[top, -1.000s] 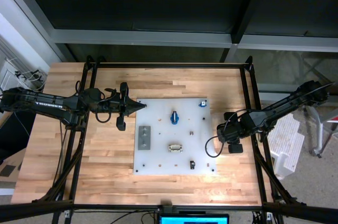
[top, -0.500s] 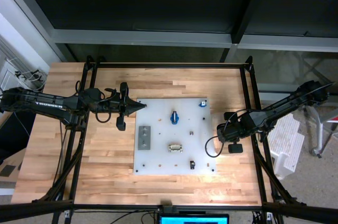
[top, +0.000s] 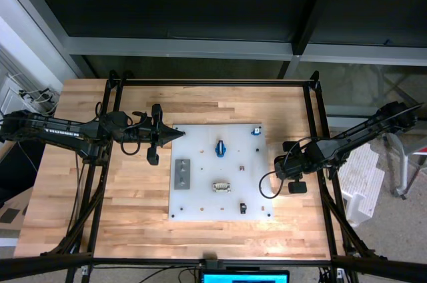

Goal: Pick the 16mm bar and install on taskboard

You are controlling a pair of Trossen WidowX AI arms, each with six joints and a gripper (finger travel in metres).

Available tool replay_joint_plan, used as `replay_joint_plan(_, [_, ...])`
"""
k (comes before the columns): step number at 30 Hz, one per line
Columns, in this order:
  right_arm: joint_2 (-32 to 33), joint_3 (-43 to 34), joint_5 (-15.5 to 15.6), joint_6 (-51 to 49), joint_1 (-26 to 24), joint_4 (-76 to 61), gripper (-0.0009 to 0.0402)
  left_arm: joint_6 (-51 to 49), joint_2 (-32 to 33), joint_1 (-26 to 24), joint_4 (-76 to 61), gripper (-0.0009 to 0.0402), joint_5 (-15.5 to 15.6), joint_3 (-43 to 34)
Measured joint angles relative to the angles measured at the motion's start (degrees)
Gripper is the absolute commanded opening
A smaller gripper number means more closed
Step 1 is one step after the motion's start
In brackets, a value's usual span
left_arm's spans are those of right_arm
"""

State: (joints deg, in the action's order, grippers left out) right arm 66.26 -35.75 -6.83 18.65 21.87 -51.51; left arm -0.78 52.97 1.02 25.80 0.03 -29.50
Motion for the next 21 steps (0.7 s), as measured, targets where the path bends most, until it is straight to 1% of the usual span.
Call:
replay_joint_plan(9, [-2.51, -5.60, 0.57, -0.02, 0.00, -5.44, 0.0004, 0.02, 0.00, 0.00, 0.00, 0.0000, 0.00, 0.00])
replay_joint_plan(16, [-2.86, -11.32, 0.61, -0.02, 0.00, -11.32, 0.0004, 0.00, 0.00, 0.00, 0.00, 0.0000, 0.00, 0.02])
replay_joint_plan(21, [-2.89, -12.81, 0.61, 0.04, 0.00, -12.33, 0.0004, 0.02, 0.00, 0.00, 0.00, 0.0000, 0.00, 0.00])
